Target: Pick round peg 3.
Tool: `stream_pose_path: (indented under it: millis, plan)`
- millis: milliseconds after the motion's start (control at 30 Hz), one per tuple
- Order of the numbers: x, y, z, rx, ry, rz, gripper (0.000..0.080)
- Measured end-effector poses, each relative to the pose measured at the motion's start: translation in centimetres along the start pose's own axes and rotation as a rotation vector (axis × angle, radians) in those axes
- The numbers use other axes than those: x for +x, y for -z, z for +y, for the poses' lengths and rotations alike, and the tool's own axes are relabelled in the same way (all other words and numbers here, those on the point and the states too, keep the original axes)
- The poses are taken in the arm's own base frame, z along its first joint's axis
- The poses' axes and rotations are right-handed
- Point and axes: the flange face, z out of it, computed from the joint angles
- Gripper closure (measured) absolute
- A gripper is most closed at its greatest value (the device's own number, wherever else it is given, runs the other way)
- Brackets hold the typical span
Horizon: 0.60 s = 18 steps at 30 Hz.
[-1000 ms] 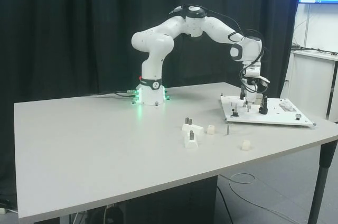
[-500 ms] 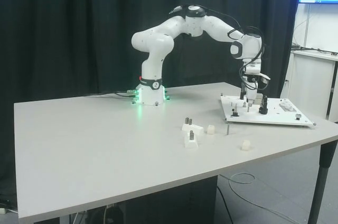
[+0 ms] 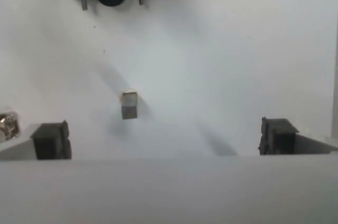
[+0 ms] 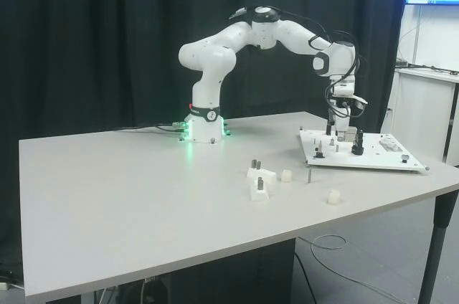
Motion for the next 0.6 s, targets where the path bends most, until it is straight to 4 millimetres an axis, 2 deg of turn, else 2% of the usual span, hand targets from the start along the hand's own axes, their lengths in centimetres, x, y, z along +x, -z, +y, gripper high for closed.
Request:
stream_pose_path:
  millis: [600]
  plan:
    - [0.36,0.58,0.55,0.002,-0.006,-0.002,0.0003]
